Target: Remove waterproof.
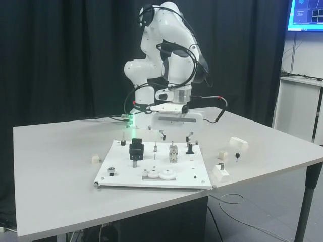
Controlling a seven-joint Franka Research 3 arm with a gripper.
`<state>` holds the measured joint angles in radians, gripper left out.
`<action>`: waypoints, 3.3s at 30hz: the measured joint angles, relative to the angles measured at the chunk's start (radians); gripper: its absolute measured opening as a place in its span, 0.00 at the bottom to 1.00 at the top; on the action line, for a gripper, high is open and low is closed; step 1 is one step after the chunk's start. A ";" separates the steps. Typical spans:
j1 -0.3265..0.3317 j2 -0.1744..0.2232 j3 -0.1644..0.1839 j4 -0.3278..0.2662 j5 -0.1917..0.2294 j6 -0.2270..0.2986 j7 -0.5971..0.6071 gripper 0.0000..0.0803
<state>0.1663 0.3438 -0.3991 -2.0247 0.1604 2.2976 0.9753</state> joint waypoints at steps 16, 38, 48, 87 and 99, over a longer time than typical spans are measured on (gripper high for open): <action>0.000 0.024 0.007 -0.014 0.028 0.004 -0.034 1.00; 0.002 0.029 0.020 -0.089 0.030 0.116 -0.057 1.00; 0.002 0.029 0.027 -0.110 0.031 0.153 -0.057 1.00; -0.005 0.028 0.022 -0.123 0.058 0.172 -0.085 0.39; -0.005 0.026 0.020 -0.124 0.068 0.171 -0.111 0.39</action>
<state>0.1611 0.3698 -0.3787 -2.1482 0.2283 2.4688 0.8645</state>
